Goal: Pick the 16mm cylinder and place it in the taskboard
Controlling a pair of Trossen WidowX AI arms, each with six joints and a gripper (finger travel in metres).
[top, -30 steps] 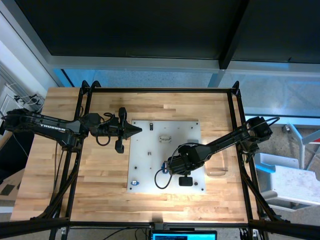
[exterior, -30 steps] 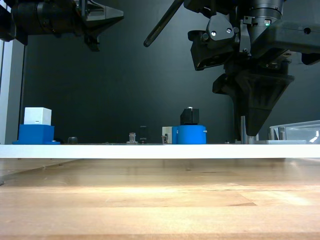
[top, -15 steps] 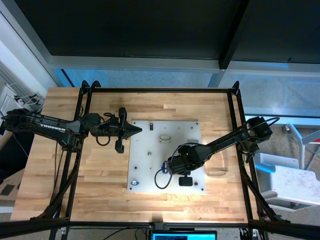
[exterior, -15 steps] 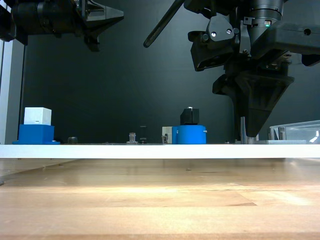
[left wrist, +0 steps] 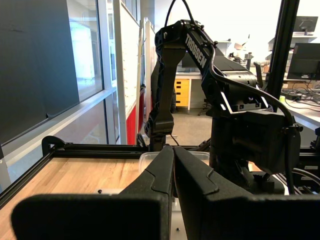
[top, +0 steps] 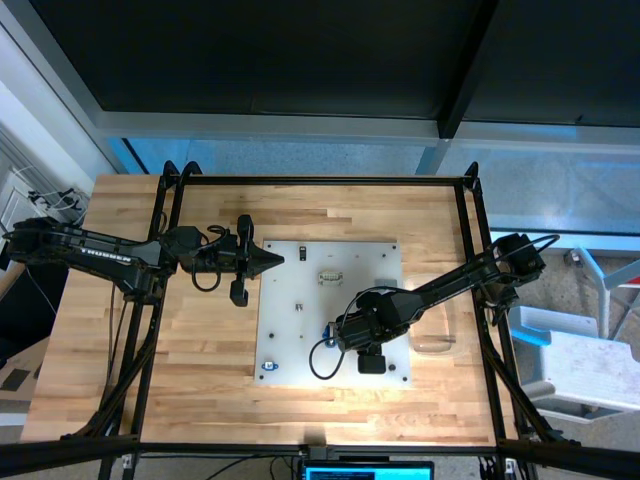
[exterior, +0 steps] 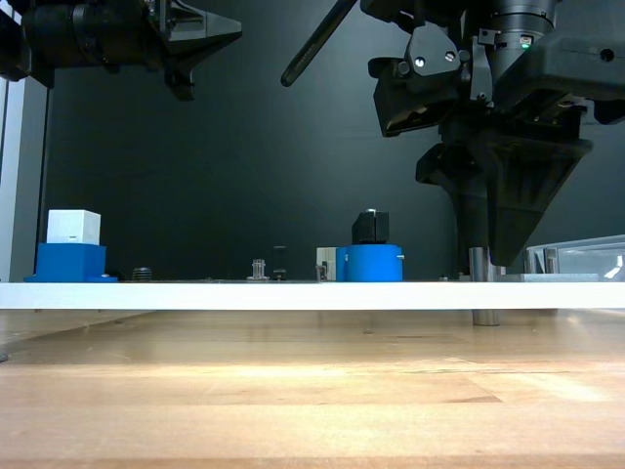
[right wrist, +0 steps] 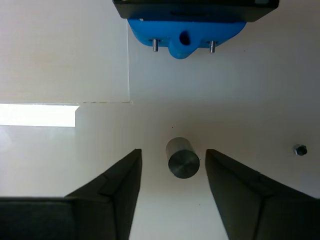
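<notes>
Placing looks done: the cylinder [right wrist: 183, 161] sits in a taskboard [top: 300, 340] hole, untouched inside the open right gripper [right wrist: 172, 151], so the next move calls for a straight lift away; the left gripper [top: 268, 258] hangs closed above the board's left edge.

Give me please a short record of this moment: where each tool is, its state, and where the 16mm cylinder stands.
right tool: open, low over the taskboard, straddling the 16mm cylinder without contact
left tool: shut, held high over the taskboard's left edge, holding nothing
16mm cylinder: upright, seated in the taskboard; its lower end shows under the plate in the low view
nearby: blue part just beyond the cylinder
task state: cylinder appears placed
</notes>
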